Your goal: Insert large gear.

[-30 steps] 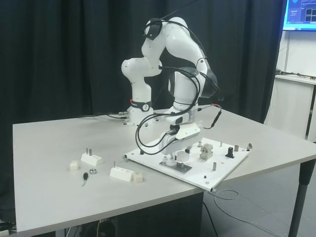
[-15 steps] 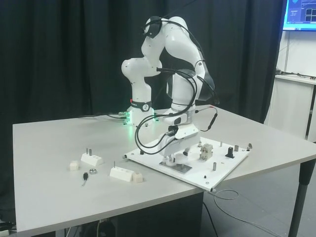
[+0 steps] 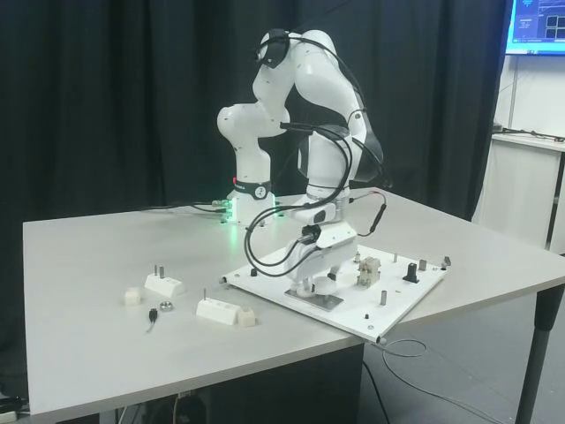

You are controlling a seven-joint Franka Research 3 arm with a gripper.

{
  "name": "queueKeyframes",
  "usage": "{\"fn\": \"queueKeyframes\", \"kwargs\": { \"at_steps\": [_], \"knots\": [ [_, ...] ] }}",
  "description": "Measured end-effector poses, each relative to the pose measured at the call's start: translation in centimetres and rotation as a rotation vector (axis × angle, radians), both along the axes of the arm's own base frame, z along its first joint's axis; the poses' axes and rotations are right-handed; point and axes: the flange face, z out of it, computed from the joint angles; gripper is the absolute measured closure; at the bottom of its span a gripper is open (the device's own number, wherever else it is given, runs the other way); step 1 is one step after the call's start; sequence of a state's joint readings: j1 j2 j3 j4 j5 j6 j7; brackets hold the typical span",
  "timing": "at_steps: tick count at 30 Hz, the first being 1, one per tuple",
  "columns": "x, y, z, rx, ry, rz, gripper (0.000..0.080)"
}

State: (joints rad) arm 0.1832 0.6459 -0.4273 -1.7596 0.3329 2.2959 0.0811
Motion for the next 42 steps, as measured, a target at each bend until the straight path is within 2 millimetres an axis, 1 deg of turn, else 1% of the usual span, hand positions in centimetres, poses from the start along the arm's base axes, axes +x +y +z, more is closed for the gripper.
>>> {"fn": "queueKeyframes", "kwargs": {
  "at_steps": [10,42],
  "knots": [
    [0.07,0.0,-0.06,-0.006,-0.017,0.068,0.0206],
    [0.42,0.32,-0.12,-0.013,-0.043,0.157,0.0206]
  ]
}}
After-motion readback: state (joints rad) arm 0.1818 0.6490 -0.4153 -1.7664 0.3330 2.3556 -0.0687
